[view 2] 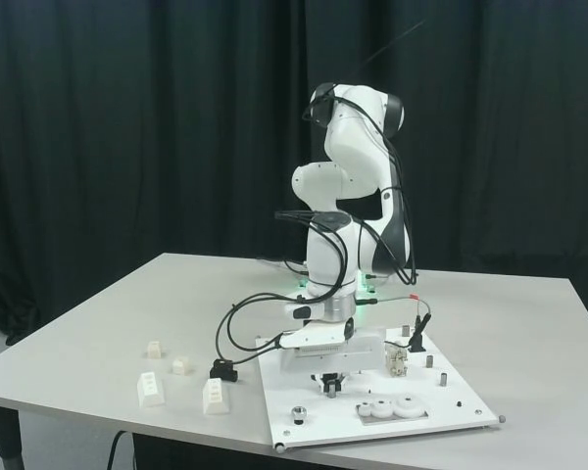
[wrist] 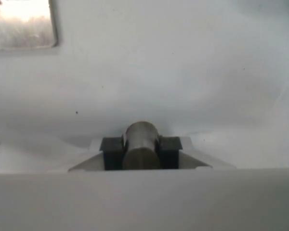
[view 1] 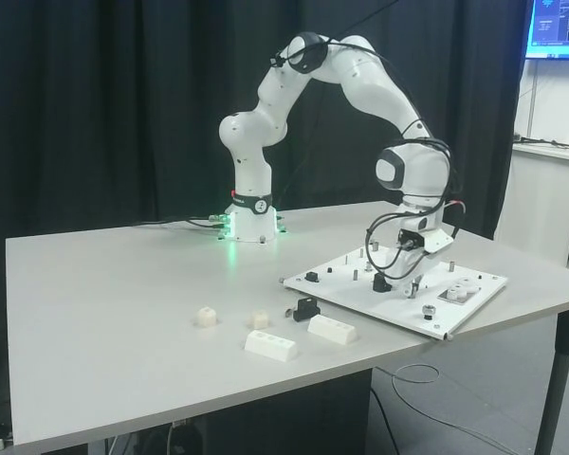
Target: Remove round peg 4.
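The pincer (wrist: 141, 153) was clamped on the peg (wrist: 140, 144) above the white board (view 1: 398, 294); a tilted pull might have jammed it.

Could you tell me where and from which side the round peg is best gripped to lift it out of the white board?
Grip the peg on its round sides near the upper end, coming straight down from above, since it seems to stand upright on the board. The claw already does this: its black fingers sit on opposite sides of the shaft, shut on it, so a straight upward pull looks right.
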You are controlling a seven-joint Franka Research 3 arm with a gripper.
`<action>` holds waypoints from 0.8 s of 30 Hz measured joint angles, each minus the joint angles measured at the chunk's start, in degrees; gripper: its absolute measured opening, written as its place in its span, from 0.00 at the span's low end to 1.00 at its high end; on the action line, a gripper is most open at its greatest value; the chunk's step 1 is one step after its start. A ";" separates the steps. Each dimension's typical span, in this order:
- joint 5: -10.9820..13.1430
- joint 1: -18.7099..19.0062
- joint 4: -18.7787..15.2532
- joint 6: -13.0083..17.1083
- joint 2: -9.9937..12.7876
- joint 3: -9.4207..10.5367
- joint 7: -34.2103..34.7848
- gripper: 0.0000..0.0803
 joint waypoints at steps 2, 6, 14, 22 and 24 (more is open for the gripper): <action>0.00 0.00 -0.18 0.04 -0.20 0.00 0.01 0.19; 0.00 -0.02 -0.53 0.05 -0.67 0.00 0.01 0.19; 0.00 -0.01 -1.33 1.18 -1.06 0.09 0.01 0.19; 0.00 -0.01 -1.91 2.09 -1.34 0.22 -0.02 0.19; 0.00 -0.01 -1.92 2.10 -1.35 0.22 -0.04 0.19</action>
